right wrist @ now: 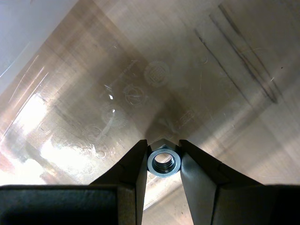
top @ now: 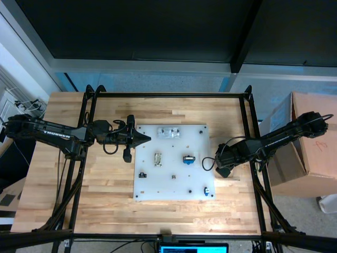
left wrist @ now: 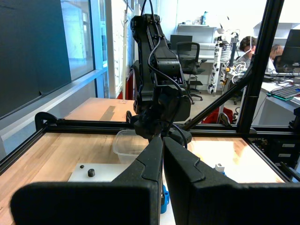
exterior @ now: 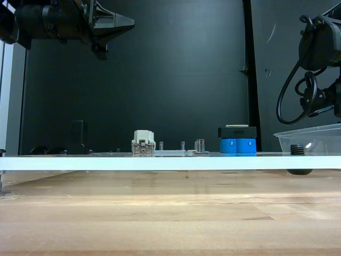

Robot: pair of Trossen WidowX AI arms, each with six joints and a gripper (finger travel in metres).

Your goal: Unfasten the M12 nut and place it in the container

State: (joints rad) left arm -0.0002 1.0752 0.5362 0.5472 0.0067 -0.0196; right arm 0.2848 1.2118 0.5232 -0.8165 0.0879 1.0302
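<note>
The left pincer [top: 147, 138] hangs over the far left edge of the white board [top: 158, 192], its fingers pressed together with nothing between them; near the board's near right edge the black stud [exterior: 297, 150] stands bare, ribs showing; off the board's right edge, on the worktop [top: 79, 184], sits the clear container [exterior: 319, 140]; the right pincer [right wrist: 163, 145] is over its floor, clamped on the small silver nut [right wrist: 164, 162]; whether the nut touches the floor I cannot tell.

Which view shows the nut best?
Right wrist view: the nut sits clamped in the right gripper over the container. Low view shows only its bare stud; the others hide it. Left gripper hovers over the board's left edge.
</note>
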